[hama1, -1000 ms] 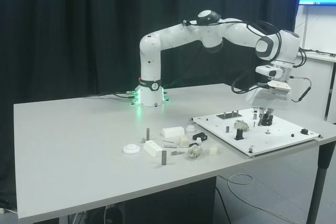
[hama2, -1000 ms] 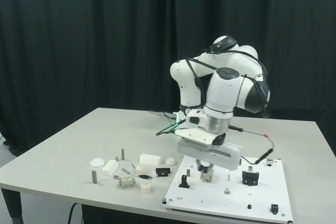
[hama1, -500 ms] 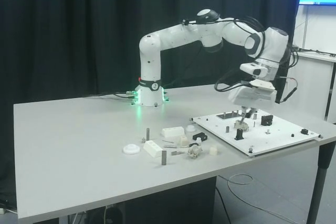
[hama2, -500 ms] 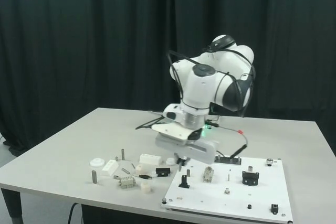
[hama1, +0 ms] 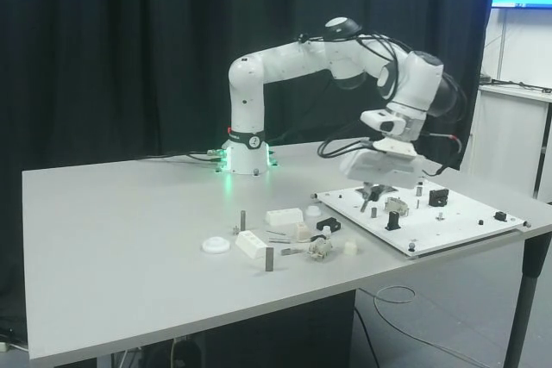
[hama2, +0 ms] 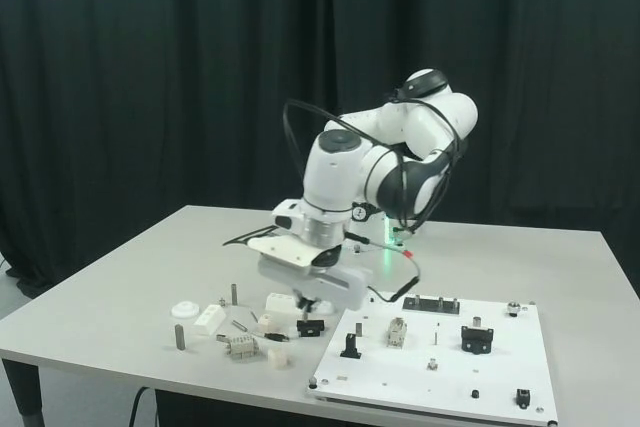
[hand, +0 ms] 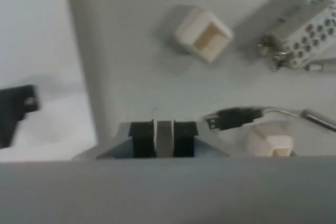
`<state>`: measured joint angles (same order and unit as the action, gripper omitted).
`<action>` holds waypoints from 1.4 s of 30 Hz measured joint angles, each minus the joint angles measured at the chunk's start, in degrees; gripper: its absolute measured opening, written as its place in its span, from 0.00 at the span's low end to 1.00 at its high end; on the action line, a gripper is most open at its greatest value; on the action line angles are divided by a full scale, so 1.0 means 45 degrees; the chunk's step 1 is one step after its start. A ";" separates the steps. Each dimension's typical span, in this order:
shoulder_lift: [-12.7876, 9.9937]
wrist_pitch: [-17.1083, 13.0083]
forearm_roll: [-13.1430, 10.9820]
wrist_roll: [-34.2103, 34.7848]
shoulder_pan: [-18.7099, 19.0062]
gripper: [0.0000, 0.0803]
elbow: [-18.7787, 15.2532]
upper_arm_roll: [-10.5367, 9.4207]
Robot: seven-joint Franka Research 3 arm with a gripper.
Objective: Place square peg 2.
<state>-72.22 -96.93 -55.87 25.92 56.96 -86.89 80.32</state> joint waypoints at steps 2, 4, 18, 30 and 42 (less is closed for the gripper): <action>-0.0059 -0.0158 -0.0090 -0.0216 -0.0004 0.09 -0.0269 0.0021; -0.0095 -0.0296 -0.0181 -0.0371 -0.0007 0.09 -0.0519 0.0021; -0.0333 -0.1013 -0.0761 -0.1548 -0.0003 0.09 -0.2180 0.0019; -0.0374 -0.1137 -0.1492 -0.2447 0.0121 0.09 -0.3282 0.0006; -0.0377 -0.1360 -0.1664 -0.2763 0.0246 0.29 -0.3736 0.0006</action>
<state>-73.91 -103.05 -63.36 13.49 58.07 -103.70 80.35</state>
